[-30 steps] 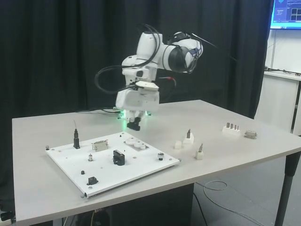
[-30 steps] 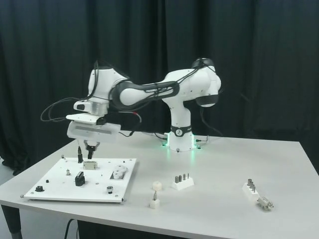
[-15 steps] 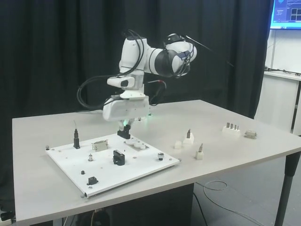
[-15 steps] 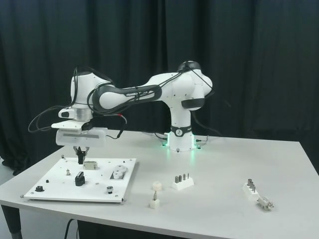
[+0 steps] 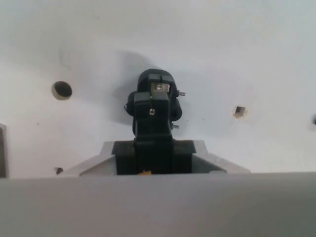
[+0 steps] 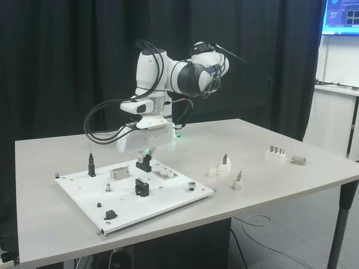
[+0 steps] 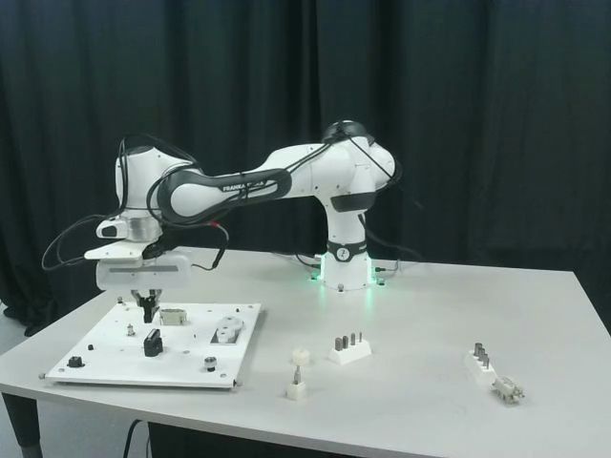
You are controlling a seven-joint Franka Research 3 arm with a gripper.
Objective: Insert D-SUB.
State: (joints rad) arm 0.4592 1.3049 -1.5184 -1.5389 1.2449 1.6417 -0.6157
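The grey table has a smooth matte top, and on it lies the flat square white board, the landmark for everything here. The white arm, glossy and rounded with black joints and looping black cables, reaches from its base beyond the board out over the board's middle.

The gripper hangs just above the board, its black fingers closed on a blocky black connector with a small screw and a metal face; whether this is the D-SUB plug cannot be told. A boxy grey metal socket, the likely D-SUB seat, sits on the board just beside the gripper.

A chunky black fixture stands near the board's centre, below the gripper. A thin black upright post rises at the board's far corner. Off the board lie small white blocks with metal pins, and well beyond them, a small metal connector.
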